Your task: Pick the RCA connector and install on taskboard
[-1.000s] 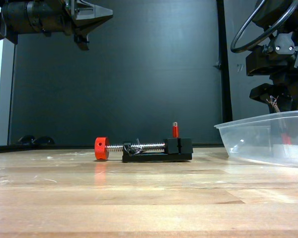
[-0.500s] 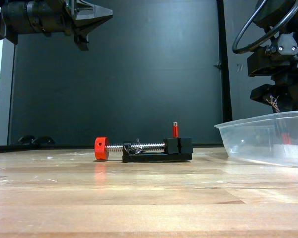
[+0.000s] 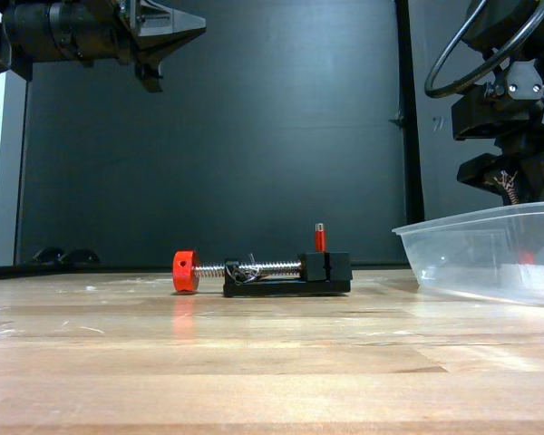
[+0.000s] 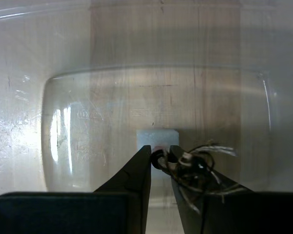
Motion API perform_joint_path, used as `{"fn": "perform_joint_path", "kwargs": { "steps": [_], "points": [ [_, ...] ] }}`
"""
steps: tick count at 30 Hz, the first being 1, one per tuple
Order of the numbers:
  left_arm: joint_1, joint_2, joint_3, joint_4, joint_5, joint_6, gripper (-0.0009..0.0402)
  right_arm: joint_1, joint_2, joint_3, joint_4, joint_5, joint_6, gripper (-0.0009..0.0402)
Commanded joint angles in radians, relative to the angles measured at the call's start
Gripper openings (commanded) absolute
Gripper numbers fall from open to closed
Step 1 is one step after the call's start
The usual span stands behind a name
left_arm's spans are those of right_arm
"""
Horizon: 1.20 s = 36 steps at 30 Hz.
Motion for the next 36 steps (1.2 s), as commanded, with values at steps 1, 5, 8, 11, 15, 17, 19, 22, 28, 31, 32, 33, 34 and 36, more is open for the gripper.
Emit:
{"fn": "perform_joint_path", "kwargs": {
  "steps": [1,5,8,11,15,17,19,22,28,31,32,33,34,36],
  "points": [
    [0.000,0.000,0.000,0.000,0.000,0.000,0.0000,0.000,0.000,0.000,0.000,0.002,0.000,0.0029],
    [0.000,0.000,0.000,0.000,0.000,0.000,0.0000,0.000,0.000,0.000,0.000,0.002,0.000,0.0014],
    [0.000,0.000,0.000,0.000,0.000,0.000,0.0000,0.000,0.000,0.000,0.000,0.002,0.000,0.0006],
    [0.000,0.000,0.000,0.000,0.000,0.000,0.0000,0.000,0.000,0.000,0.000,0.002,0.000,0.0000],
    [0.000,0.000,0.000,0.000,0.000,0.000,0.0000,0.000,0.000,0.000,0.000,0.002,-0.003,0.0000],
    [0.000,0.000,0.000,0.000,0.000,0.000,0.0000,0.000,-0.002,0.000,0.000,0.002,-0.003,0.0000],
    [0.000,0.000,0.000,0.000,0.000,0.000,0.0000,0.000,-0.007,0.000,-0.001,0.002,-0.003,0.0000],
    [0.000,0.000,0.000,0.000,0.000,0.000,0.0000,0.000,-0.016,0.000,-0.004,0.002,-0.003,0.0000],
    [0.000,0.000,0.000,0.000,0.000,0.000,0.0000,0.000,-0.042,0.001,-0.016,0.002,-0.002,0.0000],
    [0.000,0.000,0.000,0.000,0.000,0.000,0.0000,0.000,-0.055,0.018,-0.049,0.001,-0.003,0.0000],
    [0.000,0.000,0.000,0.000,0.000,0.000,0.0000,0.000,-0.062,0.025,-0.064,0.001,-0.003,0.0000],
    [0.000,0.000,0.000,0.000,0.000,0.000,0.0000,0.000,-0.068,0.034,-0.079,0.002,-0.003,0.0000],
    [0.000,0.000,0.000,0.000,0.000,0.000,0.0000,0.000,-0.074,0.043,-0.092,0.001,-0.003,0.0000],
    [0.000,0.000,0.000,0.000,0.000,0.000,0.0000,0.000,-0.090,0.060,-0.110,0.001,-0.003,0.0000]
  ]
}}
